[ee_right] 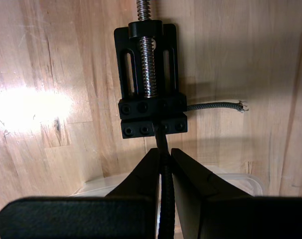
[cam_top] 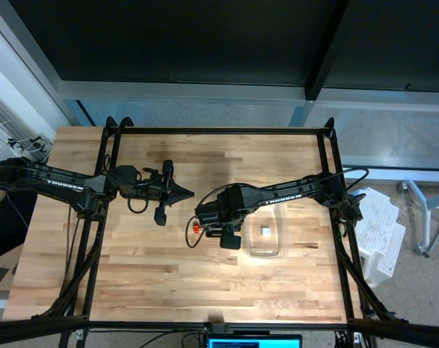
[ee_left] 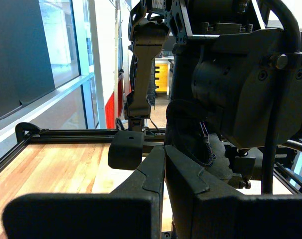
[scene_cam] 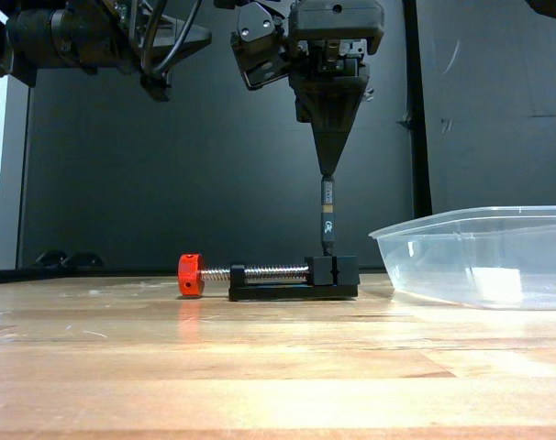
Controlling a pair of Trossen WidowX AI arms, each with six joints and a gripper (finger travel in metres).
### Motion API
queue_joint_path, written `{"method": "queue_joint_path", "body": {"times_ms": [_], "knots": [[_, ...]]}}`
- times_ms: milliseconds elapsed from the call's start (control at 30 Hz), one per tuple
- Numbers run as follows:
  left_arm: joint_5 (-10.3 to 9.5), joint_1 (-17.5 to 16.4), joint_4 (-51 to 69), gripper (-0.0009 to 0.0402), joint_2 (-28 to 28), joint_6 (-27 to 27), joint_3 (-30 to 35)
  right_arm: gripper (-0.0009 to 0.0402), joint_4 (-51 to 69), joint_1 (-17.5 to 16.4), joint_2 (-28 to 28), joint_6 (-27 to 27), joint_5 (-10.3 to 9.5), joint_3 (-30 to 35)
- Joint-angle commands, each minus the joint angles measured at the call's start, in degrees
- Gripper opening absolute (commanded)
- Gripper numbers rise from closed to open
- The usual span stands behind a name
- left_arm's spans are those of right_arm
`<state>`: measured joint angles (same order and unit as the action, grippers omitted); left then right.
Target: Pick the USB-C connector and install on taskboard
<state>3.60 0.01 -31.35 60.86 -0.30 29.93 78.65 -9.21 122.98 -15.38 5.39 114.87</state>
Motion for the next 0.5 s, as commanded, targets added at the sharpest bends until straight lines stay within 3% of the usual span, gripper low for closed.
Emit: {"method": "queue_joint_path", "body": {"times_ms": [33, 500], "knots": [[0.0, 0.0, 0.0, 0.0, 0.0, 0.0, 0.0, 0.0, -0.1, 0.0, 0.0, -0.6, -0.04, 0.0], [0.0, 0.0, 0.0, 0.0, 0.0, 0.0, 0.0, 0.0, -0.7, 0.0, 0.0, -0.5, -0.46, 0.0]]}}
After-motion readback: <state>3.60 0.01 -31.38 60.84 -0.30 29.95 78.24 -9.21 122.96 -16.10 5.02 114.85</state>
